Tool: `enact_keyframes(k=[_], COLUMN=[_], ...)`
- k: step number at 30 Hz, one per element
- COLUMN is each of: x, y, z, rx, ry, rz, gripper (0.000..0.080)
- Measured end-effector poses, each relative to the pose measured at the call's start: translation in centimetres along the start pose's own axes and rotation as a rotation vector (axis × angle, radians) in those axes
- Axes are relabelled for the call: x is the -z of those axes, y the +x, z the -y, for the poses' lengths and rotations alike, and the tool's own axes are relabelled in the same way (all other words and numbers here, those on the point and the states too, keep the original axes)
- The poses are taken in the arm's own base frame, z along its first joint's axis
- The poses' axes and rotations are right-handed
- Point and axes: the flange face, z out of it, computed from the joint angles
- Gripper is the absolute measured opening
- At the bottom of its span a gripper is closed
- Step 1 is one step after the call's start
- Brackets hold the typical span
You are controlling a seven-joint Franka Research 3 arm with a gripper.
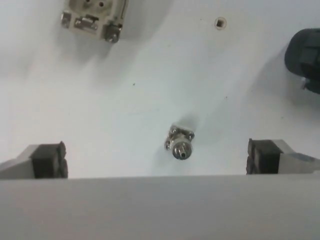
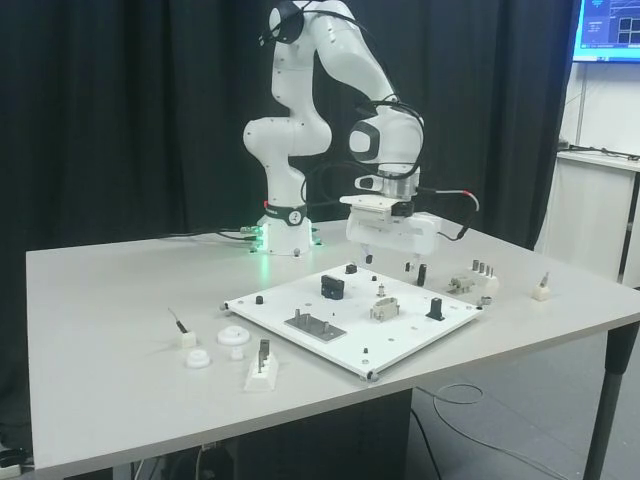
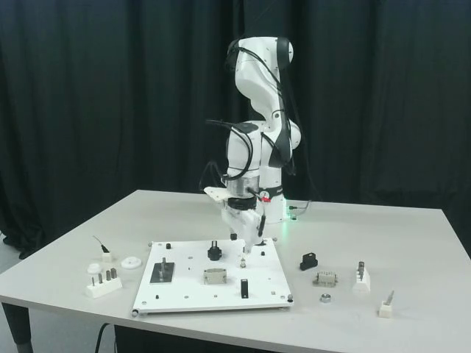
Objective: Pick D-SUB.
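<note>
Sitting on the white board [image 3: 184,294], the connector [image 1: 92,17] the task seems to mean is a squat block with a screw at each end. It lies flat, near the board's middle and a little toward the front edge as the second room view shows it. It is untouched.

The gripper [image 1: 155,159] hangs above the board with its two fingers spread wide and nothing between them. It is not over the connector. A small metal fitting [image 1: 180,142] stands between the fingertips, and the connector lies off to one side, near the edge of the wrist view.

To do this step well, the arm should first move across until the connector sits midway between the fingers. The wrist should then turn so the pads face the block's long flat sides, not its screw ends. A straight descent follows, and the fingers should close only when the pads are below the block's top edge. Coming down too soon would likely catch the metal fitting instead.

By count:
- One arm, one gripper, one board and one grey table [image 3: 368,228].
- Two connectors of this sort, I judge: the one on the board and a second connector [image 3: 324,279] on the table beside the board.
- One metal fitting.
- One black knob [image 3: 213,252] near it.
</note>
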Motion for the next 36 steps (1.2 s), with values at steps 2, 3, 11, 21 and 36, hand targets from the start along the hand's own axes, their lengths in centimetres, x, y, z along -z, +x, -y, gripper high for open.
enact_keyframes(k=[2,3,11,21,36], x=[0.2,0.3,1.1,2.3,3.0], y=[-0.3,-0.5,-3.0,-7.7,-12.7], z=[-0.1,-0.1,-0.8,-1.7,-2.4], rx=[0.028,0.043,0.210,0.528,1.101], ry=[0.000,0.001,0.013,0.049,0.103], rz=[-0.001,-0.001,0.004,0.014,0.021], gripper=[0.0800,0.0800,0.0800,0.0800,0.0800])
